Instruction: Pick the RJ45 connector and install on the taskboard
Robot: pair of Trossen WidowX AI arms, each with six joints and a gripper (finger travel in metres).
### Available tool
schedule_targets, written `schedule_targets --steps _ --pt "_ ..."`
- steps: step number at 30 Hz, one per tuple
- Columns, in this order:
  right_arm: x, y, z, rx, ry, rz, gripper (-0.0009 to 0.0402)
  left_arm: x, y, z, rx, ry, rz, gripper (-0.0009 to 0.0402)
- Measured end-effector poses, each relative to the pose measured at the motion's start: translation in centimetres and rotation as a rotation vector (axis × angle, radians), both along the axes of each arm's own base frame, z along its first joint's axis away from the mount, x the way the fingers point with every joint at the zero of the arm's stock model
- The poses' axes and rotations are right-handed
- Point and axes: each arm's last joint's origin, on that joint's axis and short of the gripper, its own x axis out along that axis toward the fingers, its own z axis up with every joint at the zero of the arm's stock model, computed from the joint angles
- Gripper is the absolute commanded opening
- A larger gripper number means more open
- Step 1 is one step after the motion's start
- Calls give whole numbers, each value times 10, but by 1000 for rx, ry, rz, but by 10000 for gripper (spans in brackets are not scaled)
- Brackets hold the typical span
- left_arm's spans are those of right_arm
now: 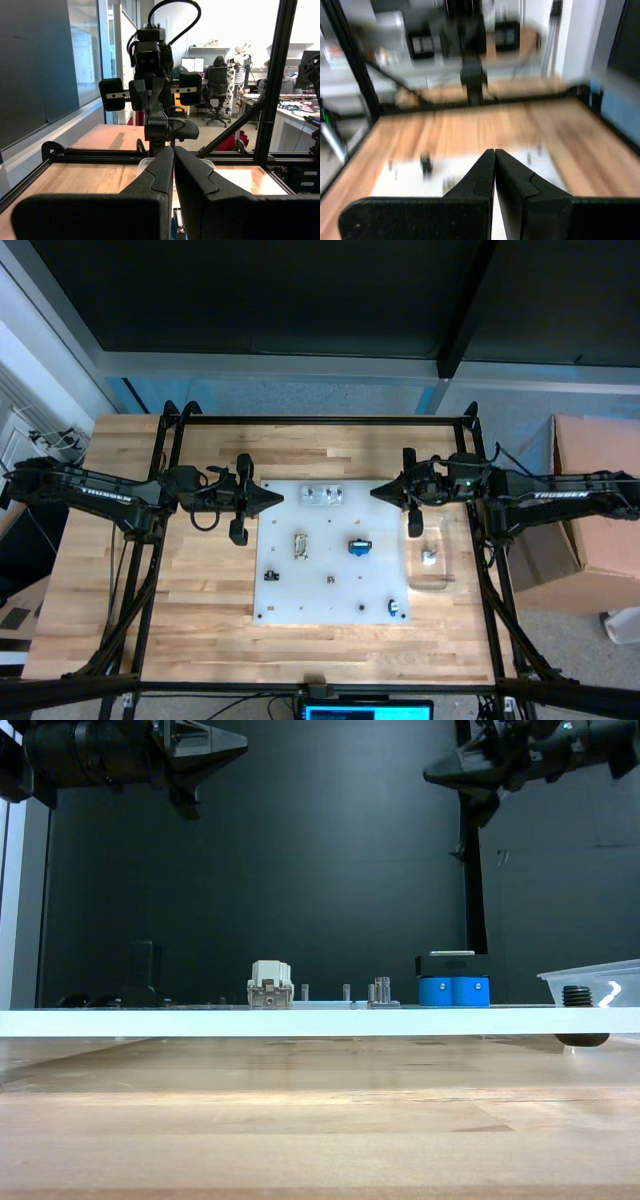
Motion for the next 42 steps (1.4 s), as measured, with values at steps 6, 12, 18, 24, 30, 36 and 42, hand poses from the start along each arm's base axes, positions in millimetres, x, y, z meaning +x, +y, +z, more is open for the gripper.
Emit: schedule_targets --steps 6,12,18,24,30,36,42 --pt "-16 2 5 5 344 19 0 0 0 0 0 0 0 1" --pt "-36 5 5 35 594 25 0 0 0 0 0 0 0 1" --pt "-54 12 7 63 788 39 0 0 0 0 0 0 0 1" --pt "-71 14 19 74 914 38 0 0 0 0 0 -1 0 1" --pt "-81 14 29 72 975 41 2 0 0 0 0 0 0 1" --pt "-83 15 29 71 1000 45 65 0 0 0 0 0 0 1" --pt "-77 15 24 65 1040 40 163 0 0 0 0 0 0 1"
